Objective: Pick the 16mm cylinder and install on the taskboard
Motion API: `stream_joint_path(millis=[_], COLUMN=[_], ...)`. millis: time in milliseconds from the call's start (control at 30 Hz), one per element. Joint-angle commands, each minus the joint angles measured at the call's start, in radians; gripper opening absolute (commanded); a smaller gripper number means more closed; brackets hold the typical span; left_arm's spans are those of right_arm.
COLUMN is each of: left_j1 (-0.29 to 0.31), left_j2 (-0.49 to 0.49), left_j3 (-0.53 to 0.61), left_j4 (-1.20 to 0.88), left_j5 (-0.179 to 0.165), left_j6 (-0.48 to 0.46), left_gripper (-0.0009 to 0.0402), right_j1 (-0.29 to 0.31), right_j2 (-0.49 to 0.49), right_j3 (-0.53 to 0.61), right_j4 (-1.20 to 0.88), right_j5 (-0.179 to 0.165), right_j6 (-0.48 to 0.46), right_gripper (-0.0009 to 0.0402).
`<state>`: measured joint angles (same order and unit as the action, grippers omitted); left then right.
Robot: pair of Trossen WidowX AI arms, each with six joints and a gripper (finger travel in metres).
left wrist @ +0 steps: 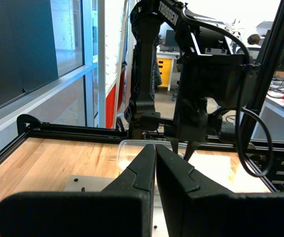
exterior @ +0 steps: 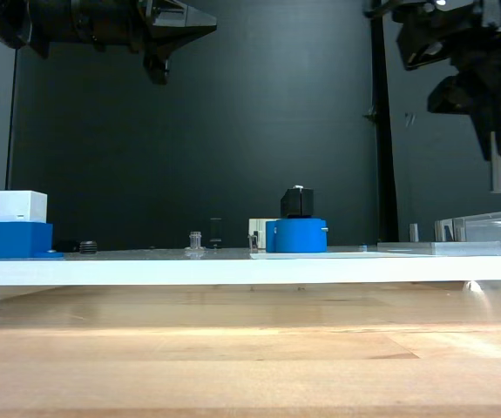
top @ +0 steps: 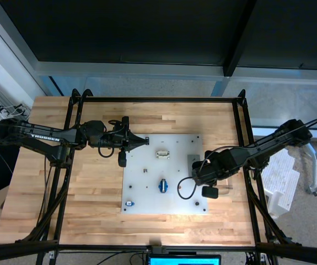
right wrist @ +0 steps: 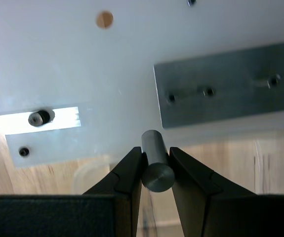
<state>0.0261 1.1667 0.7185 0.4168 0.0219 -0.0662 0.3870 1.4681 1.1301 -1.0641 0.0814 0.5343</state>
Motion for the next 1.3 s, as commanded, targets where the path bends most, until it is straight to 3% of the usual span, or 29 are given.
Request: stream_joint_path(millis=[33,667,1033,1300], left_j1=[0.000,0.000,0.000,0.000], left_j2=[0.000,0.000,0.000,0.000], left_j3=[0.000,0.000,0.000,0.000], left_j4=[0.000,0.000,0.000,0.000], left_j5=[0.000,0.000,0.000,0.000], left_j6=[0.000,0.000,0.000,0.000], left_gripper=[0.0000,0.0000,0.0000,0.0000], right_j1=[-0.009,-0.040,-0.045,-0.044], right_j2=[0.046,0.296,0.374,0.374], right_j3=[0.037,0.272,0.342,0.328], right_j4=[0.001,0.013,0.020,0.037], right_j5=[-0.004,-0.005,-0.006,-0.005], right_j6=[-0.009,-0.053,-0.053,-0.052], right_gripper=[0.0007,0.0007,0.0007,0.0007])
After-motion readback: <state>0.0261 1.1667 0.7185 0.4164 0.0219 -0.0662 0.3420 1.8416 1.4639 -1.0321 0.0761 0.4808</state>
